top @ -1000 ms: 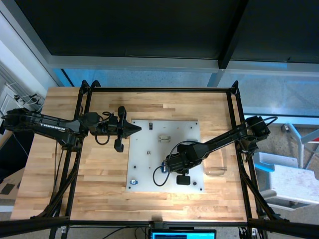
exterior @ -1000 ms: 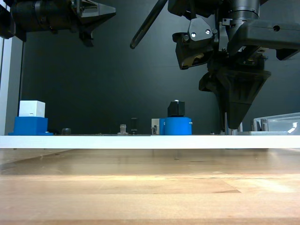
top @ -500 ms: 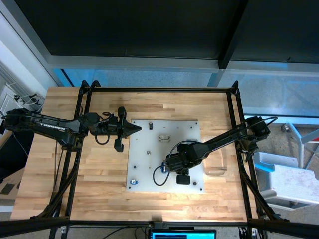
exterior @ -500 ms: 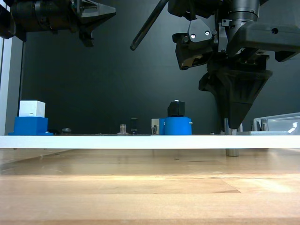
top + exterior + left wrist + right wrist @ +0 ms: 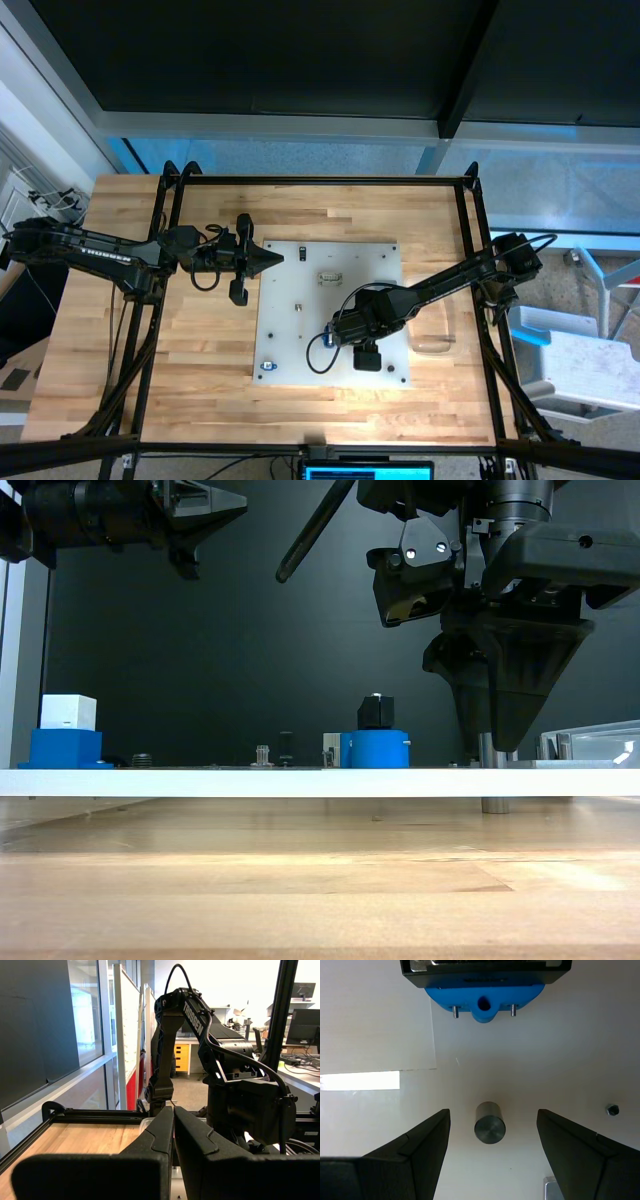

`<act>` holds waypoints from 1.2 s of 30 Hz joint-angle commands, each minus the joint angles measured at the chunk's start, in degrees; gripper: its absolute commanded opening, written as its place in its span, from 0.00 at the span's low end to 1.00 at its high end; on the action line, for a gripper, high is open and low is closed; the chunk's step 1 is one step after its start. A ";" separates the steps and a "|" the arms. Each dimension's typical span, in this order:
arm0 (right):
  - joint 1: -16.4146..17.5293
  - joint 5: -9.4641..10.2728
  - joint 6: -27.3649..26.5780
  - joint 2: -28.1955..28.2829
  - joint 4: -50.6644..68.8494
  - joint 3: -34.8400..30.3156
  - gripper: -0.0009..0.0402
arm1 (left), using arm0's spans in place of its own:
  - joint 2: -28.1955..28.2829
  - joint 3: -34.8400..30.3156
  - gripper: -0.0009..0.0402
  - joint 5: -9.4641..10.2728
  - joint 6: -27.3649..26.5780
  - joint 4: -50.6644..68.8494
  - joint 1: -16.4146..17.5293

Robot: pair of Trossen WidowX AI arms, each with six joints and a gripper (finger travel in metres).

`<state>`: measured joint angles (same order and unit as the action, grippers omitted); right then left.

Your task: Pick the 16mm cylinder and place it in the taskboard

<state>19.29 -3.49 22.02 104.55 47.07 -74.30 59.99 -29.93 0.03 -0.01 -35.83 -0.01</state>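
While astride the tiny grey metal 16mm cylinder [image 5: 490, 1129] — upright, five o'clock on the flat white taskboard [image 5: 300, 345] — lift right gripper [image 5: 492, 1114], fingers apart, along that axis; left gripper [image 5: 270, 258] pinched together, ten o'clock.

We are seeing two black arms [image 5: 90, 252] — lettered TROSSEN in white, trailing looped black cables [image 5: 240, 1056], dotted with silver screws [image 5: 408, 556] — each ending in wedge-shaped black fingers [image 5: 420, 1145], the left gripper [image 5: 280, 258] high at left, the right gripper [image 5: 492, 1112] low near centre.

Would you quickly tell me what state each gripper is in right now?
Left gripper: shut, empty, raised near the taskboard's left edge.
Right gripper: open, straddling the 16mm cylinder without touching it.
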 commanded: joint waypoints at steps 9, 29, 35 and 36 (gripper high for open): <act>0.24 0.04 0.02 -0.33 0.28 -0.09 0.62 | 0.00 -0.02 0.02 -0.02 0.02 -0.02 0.00; 0.26 0.04 -0.02 -8.61 3.45 -0.09 0.62 | 0.00 -0.02 0.02 -0.02 0.02 0.00 0.02; 0.26 0.00 0.00 -11.43 5.42 -0.09 0.62 | 0.00 -0.02 0.02 -0.02 0.02 -0.02 0.02; 0.26 0.02 0.00 -11.85 5.60 -0.09 0.62 | 0.00 -0.02 0.02 -0.02 0.02 -0.02 0.02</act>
<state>19.55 -3.44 22.02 93.21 52.40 -74.37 59.99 -29.93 0.03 -0.01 -35.83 -0.01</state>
